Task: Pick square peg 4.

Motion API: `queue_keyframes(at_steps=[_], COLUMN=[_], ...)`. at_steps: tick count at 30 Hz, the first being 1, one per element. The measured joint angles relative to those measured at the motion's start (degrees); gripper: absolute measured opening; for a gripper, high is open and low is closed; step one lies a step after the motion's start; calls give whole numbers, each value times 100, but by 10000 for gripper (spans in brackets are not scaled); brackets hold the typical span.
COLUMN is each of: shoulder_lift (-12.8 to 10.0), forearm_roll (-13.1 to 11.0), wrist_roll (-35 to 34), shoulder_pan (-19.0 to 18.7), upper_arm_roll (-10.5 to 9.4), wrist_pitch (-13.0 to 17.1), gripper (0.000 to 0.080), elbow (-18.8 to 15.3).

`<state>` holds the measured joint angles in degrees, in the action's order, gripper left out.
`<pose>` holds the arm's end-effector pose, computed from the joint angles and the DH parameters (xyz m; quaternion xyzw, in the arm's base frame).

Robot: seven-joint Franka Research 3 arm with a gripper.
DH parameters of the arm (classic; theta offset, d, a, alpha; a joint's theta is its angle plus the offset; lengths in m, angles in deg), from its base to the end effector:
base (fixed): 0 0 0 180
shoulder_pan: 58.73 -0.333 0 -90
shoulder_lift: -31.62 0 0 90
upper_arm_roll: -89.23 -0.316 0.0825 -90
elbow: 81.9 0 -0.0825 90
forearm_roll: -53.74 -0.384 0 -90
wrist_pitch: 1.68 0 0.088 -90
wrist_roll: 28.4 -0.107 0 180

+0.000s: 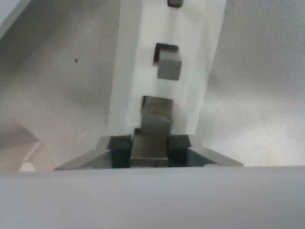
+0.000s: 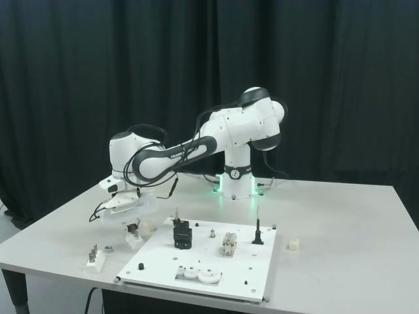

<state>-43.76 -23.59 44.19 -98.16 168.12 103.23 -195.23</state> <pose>0.5119 -0.2761 0.1981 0.9994 0.0199 -0.0280 0.0016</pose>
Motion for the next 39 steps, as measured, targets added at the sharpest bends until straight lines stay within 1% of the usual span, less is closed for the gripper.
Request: queue_keyframes(at_steps=[10,16,22,32,39], shoulder_lift=[1,9,10,12,14], forearm_roll=[-2,9,32,137,188], wrist_roll=[-9,-29,-32,-37,-158], shoulder_pan=[-7,-21,-61,-140,-197], upper_arm_roll=[8,71,220,479,638], wrist_pitch=[-1,-26,-169,-442,-581], gripper=[155,155,155,155,155], elbow=[-1,-15,-52,-71,-73])
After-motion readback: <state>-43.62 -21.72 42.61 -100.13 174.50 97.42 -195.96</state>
